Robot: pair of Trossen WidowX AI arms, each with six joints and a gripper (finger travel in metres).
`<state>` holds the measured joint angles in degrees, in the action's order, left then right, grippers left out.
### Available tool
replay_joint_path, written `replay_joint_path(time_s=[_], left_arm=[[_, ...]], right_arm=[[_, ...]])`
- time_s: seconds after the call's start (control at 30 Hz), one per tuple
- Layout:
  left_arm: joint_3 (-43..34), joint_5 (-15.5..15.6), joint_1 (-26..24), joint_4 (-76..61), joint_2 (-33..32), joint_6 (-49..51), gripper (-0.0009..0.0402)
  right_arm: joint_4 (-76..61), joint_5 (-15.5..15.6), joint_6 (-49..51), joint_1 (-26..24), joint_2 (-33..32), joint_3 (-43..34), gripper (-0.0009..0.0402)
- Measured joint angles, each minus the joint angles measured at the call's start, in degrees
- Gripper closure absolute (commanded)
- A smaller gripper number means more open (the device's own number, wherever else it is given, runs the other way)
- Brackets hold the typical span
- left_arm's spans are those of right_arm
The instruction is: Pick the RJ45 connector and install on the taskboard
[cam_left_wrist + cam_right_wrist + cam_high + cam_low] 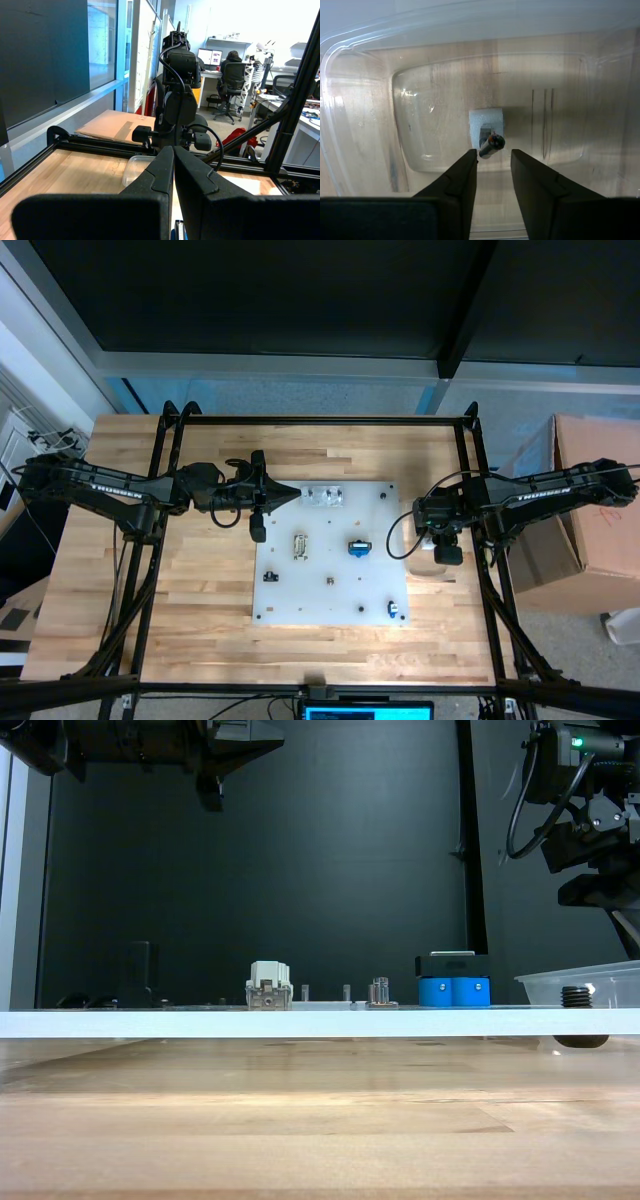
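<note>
A pale wooden table (200, 590) carries the white taskboard (330, 605). The left gripper (292, 495) hangs high over its far-left edge, jaws pressed together. The right gripper (493, 155) hovers, jaws narrowly apart, above a clear tray (360, 75) where the RJ45 connector (487, 131) lies free.

A wooden tabletop (200, 630) is framed by black rails (320, 421). A cardboard box (590, 520) is seen at the right. Beyond, windows (102, 45), an office chair (231, 85) and a lit monitor (210, 56) are shown.

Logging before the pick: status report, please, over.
Left gripper shut, high over white task board. Right gripper open above clear plastic tray. Pale RJ45 connector lies free in tray, unobstructed.
</note>
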<state>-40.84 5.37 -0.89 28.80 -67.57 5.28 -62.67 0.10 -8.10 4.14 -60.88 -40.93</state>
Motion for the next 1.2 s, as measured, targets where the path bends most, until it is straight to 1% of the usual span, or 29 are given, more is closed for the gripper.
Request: replay_joint_path(time_s=[0.2,0.27,0.37,0.53,1.2], left_arm=[[0.0,0.0,0.0,0.0,0.0,0.0,0.0393],[0.0,0.0,0.0,0.0,0.0,0.0,0.0393],[0.0,0.0,0.0,0.0,0.0,0.0,0.0393],[0.0,0.0,0.0,0.0,0.0,0.0,0.0393],[0.0,0.0,0.0,0.0,0.0,0.0,0.0393]], right_arm=[[0.0,0.0,-0.1,0.0,-0.1,0.2,0.0398],[0.0,0.0,-0.1,0.0,-0.4,0.2,0.0389],[-0.2,0.0,-0.2,0.0,-1.4,0.3,0.0395],[-0.2,0.0,-0.2,0.0,-2.8,0.4,0.0393],[-0.6,-0.1,-0.4,0.0,-2.9,0.4,0.0393]])
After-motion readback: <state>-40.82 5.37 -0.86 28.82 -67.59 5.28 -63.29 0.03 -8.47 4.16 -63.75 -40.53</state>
